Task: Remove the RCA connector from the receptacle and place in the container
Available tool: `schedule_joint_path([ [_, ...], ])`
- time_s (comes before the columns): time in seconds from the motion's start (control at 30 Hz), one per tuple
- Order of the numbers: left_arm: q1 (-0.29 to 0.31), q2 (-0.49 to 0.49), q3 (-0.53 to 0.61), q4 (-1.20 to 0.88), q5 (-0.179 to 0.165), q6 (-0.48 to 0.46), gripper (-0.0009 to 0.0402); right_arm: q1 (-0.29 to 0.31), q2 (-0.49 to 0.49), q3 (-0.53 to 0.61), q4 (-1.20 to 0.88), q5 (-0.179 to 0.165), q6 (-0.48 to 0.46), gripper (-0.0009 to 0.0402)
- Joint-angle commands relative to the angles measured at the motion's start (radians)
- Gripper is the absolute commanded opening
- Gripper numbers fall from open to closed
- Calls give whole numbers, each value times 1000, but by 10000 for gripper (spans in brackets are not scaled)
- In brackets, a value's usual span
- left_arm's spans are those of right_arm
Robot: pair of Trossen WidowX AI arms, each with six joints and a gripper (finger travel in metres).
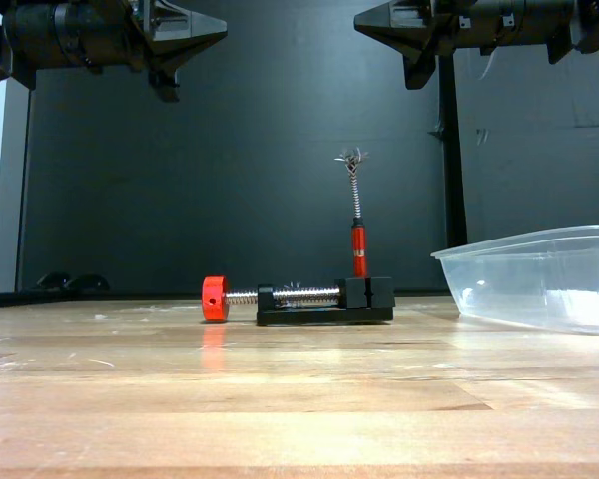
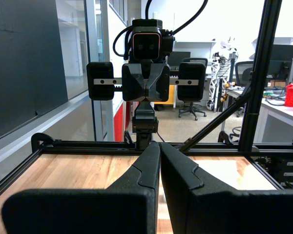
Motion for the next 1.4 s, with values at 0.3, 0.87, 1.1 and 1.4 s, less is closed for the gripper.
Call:
schedule_joint_path([
  [0.3, 0, 0, 0, 0, 0, 0, 0, 0, 0, 0, 0, 0, 0, 0],
  [0.87, 1, 0, 0, 0, 0, 0, 0, 5, 0, 42, -105, -35, 72, 0],
  [1.1, 1, 0, 0, 0, 0, 0, 0, 18, 50, 204, -577, -34, 87, 0],
  [1.4, 0, 0, 0, 0, 0, 0, 0, 47, 200, 369, -915, -26, 86, 0],
])
